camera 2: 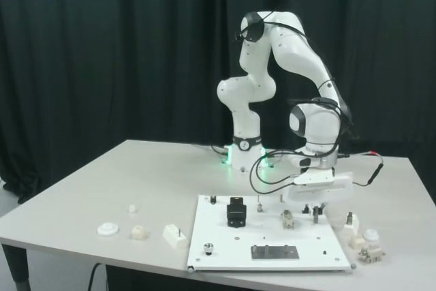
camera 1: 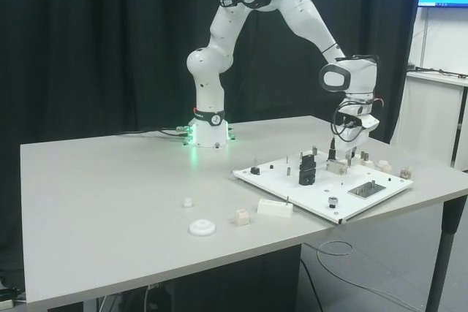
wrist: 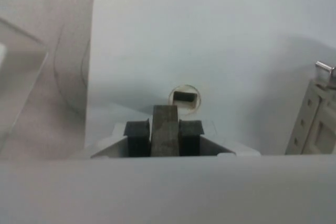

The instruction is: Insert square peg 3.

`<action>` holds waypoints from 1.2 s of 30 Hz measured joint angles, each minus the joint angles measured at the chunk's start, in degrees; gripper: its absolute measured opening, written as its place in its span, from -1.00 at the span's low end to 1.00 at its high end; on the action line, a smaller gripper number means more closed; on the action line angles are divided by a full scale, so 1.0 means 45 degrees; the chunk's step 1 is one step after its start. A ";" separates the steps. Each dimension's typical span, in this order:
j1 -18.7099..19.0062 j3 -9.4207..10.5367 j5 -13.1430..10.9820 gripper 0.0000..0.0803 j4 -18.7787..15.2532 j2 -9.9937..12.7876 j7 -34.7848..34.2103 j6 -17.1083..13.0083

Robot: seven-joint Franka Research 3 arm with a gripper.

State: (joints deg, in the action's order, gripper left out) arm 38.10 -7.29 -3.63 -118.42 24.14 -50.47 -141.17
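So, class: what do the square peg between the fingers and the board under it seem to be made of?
Square peg: probably metal, a dull grey bar with a faintly brushed face.
Board: likely painted metal or plastic, smooth, flat and white; the look leaves it open.

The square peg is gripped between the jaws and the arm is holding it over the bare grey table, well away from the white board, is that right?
Not quite. The square peg is gripped between the jaws of the gripper, but the arm holds it over the white board, not over the bare grey table. Both room views show this, and the wrist view shows a hole in the board just beyond the peg.
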 joint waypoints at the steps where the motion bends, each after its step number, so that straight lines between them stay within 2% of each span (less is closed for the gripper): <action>1: 0.0004 0.0000 0.0000 -0.72 0.0000 -0.0003 -0.0010 0.0000; 10: 0.0004 -0.0030 0.0036 -0.72 0.0000 -0.0003 -0.0027 0.0000; 23: -0.0036 -0.0097 0.0428 -0.72 0.0009 0.0027 -0.0026 -0.0008; 36: -0.0036 -0.0097 0.0461 -0.72 0.0084 0.0136 0.0080 -0.0103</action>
State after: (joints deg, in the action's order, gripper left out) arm 37.94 -7.72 -1.55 -118.04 24.76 -50.11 -141.64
